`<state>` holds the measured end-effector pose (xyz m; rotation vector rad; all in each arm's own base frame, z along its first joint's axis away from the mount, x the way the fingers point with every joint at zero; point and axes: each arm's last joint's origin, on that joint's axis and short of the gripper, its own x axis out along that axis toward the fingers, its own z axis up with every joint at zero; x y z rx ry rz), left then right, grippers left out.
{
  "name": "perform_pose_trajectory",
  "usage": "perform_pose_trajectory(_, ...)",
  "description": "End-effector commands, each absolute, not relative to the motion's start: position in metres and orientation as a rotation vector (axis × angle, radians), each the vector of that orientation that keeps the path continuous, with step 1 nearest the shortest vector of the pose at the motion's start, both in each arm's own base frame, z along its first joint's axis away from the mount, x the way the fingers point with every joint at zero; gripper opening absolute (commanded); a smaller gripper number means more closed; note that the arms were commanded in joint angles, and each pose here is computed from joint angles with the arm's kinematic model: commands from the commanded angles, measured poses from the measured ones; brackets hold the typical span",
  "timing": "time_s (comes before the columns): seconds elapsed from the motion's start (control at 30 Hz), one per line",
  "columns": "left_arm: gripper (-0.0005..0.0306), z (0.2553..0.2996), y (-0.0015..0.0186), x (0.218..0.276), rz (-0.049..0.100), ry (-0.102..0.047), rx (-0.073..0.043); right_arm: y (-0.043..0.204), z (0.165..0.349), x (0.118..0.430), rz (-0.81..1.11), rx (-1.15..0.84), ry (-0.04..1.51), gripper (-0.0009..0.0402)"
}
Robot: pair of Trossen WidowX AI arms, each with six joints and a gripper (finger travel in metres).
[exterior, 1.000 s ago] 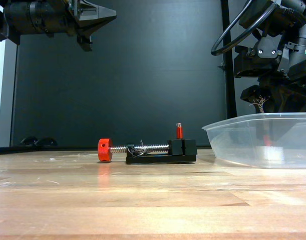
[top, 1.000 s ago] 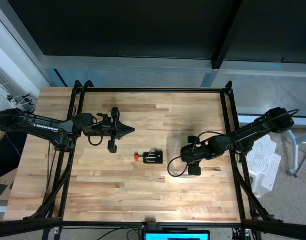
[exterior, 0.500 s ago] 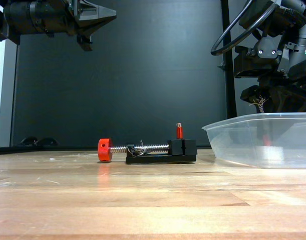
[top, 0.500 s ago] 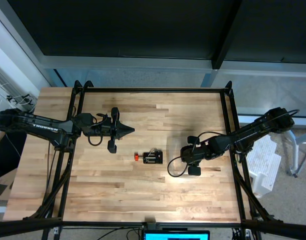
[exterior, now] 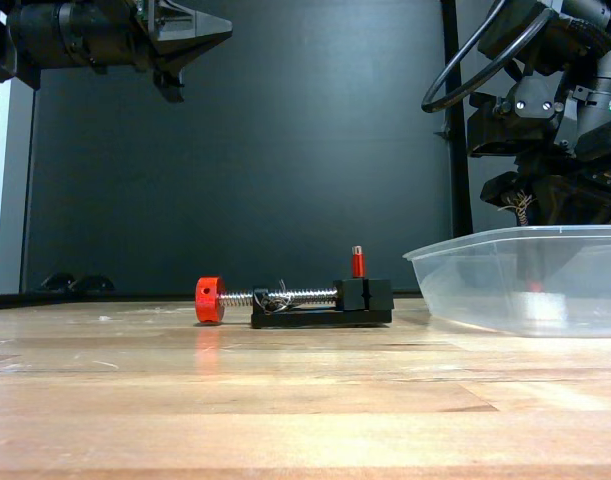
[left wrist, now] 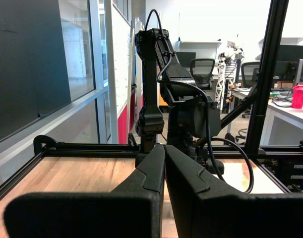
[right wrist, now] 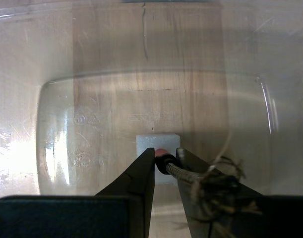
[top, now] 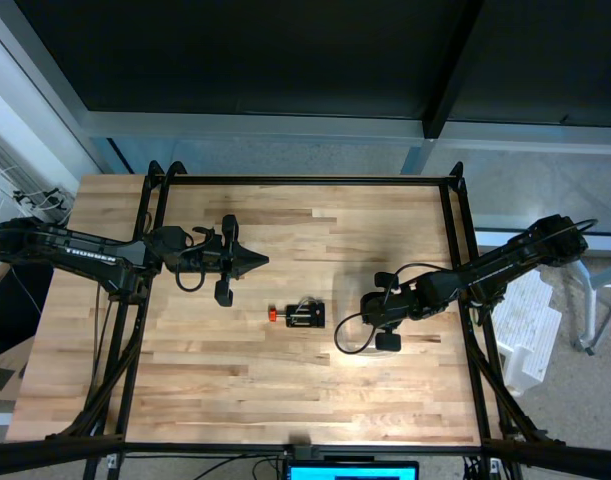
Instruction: Pick the RCA connector and install on taskboard
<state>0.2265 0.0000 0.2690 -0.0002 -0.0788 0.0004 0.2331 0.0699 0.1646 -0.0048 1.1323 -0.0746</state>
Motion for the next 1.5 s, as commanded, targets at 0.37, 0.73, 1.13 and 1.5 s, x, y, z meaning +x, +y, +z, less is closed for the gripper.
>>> perform_pose_trajectory(0.37, 0.0, 0.269, 0.0001, 0.2265, 0.001, -0.079, 0.0, 0.07, 0.165, 0.233, -0.074, -0.006, 1.133, 0.0012)
perform_pose_trajectory(0.73, 0.0, 0.269, 0.0001, 0.2265, 0.001, -0.079, 0.0, 0.07, 0.166, 0.233, -0.074, -0.005, 1.136, 0.0)
perform_pose_trajectory(1.13, 0.0, 0.269, 0.0, 0.2265, 0.0, -0.079, 0.0, 0.07, 0.185, 0.234, -0.075, -0.009, 1.15, 0.0)
perform_pose_trajectory(1.5, 0.0, 0.269, 0.0, 0.2265, 0.0, -0.079, 0.0, 0.072, 0.219, 0.24, -0.082, -0.024, 1.193, 0.0)
